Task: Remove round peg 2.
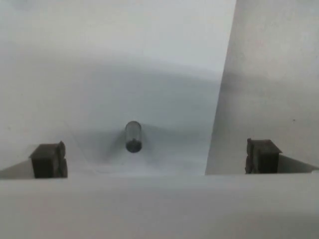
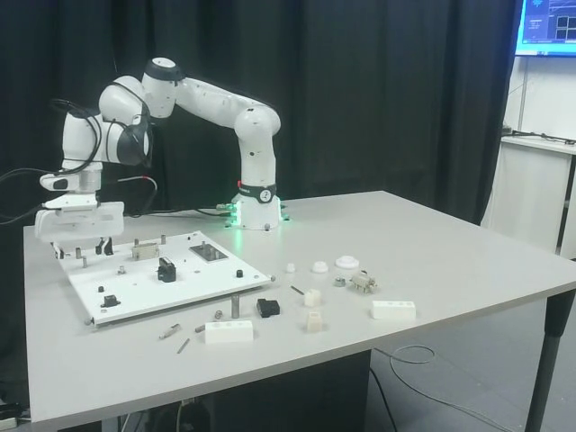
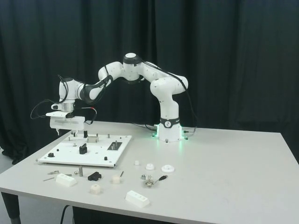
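The approach step is in hand: the gripper (image 1: pixel 154 158), jaws open, hovers over the short grey round metal peg (image 1: pixel 133 137) standing in the flat white board (image 1: pixel 124 64), and next must descend to straddle it.

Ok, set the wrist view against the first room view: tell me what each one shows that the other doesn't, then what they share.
Only the wrist view shows the open gripper from above, its two black fingertips spread wide either side of a grey round peg standing in the white board.

Only the first room view shows the whole white arm, its green-lit base, the loose white blocks on the grey table and the black curtain.

Both show the white board and the table beside it.
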Controlling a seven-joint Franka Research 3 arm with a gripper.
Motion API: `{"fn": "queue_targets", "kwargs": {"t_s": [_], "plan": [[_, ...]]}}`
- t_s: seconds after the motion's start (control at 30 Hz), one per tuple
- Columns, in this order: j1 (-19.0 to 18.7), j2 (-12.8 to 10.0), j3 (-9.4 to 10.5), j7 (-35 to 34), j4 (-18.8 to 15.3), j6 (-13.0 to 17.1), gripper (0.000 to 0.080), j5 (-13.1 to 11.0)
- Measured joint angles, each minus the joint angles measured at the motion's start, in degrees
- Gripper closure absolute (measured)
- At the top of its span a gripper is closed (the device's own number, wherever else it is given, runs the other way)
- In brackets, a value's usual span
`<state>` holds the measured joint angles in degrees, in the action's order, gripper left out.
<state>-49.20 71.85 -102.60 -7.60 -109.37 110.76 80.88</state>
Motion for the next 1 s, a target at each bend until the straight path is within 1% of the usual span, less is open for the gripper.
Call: {"fn": "queue_targets", "kwargs": {"t_s": [0.33, 0.57, 0.77, 1.0], "plan": [[0.7, 0.0, -1.74, 0.8, 0.4, 2.3, 0.0003, -2.9], [0.6, 0.0, -2.20, 0.8, 0.4, 2.5, 0.0003, -4.5], [0.4, 0.0, -2.28, 0.7, 0.4, 2.5, 0.0003, -5.2], [0.1, 0.0, -2.46, 0.6, 0.4, 2.5, 0.0003, -5.3]]}}
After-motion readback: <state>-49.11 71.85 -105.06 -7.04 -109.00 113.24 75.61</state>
